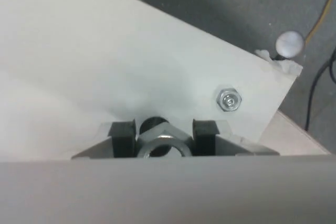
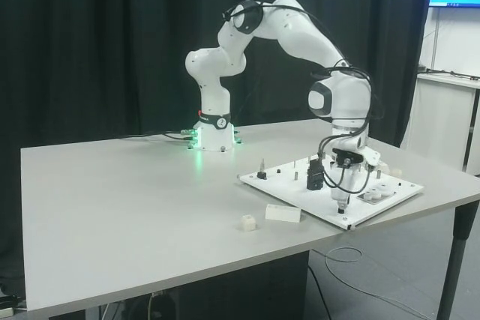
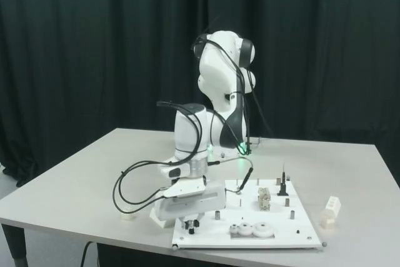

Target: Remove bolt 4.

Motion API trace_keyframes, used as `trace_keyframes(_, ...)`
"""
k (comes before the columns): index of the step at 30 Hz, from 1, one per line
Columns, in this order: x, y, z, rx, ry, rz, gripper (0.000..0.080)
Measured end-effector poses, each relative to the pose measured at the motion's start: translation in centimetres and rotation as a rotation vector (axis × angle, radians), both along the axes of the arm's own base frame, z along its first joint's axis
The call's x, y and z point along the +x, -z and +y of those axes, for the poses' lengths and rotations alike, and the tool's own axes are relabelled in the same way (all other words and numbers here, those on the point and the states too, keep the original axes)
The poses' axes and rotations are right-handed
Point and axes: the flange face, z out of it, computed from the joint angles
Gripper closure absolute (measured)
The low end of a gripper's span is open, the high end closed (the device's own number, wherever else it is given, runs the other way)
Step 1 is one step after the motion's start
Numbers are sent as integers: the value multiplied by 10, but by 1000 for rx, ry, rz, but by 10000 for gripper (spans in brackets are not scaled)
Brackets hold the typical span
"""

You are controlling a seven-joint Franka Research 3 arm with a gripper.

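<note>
In the wrist view my gripper [image 1: 161, 142] is shut on a grey hex-headed bolt [image 1: 161, 146], one black finger [image 1: 121, 139] on each side of the head. A dark hole [image 1: 152, 124] shows in the white board [image 1: 105, 66] just behind the bolt. A second hex bolt [image 1: 228, 99] sits in the board near its corner. In the room views the gripper [image 2: 341, 198] [image 3: 190, 224] reaches down to the board's [image 2: 300, 194] [image 3: 275, 239] edge nearest the table's front. The bolt itself is hidden there.
The board carries small pegs, a black block [image 2: 315, 174] and white gears [image 2: 379, 189] [image 3: 253, 229]. Two white blocks [image 2: 283, 213] [image 2: 248, 222] lie on the grey table beside the board. A white round knob [image 1: 290, 43] and cables lie beyond the board's corner.
</note>
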Motion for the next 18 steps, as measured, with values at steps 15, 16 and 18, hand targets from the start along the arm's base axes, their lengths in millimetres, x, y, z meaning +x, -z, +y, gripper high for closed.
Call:
trace_keyframes(15, 8, -32, -11, 58, 97, 19, 574)
trace_keyframes(16, 8, -33, -11, 61, 106, 18, 574)
trace_keyframes(18, 8, -36, -13, 66, 118, 15, 574)
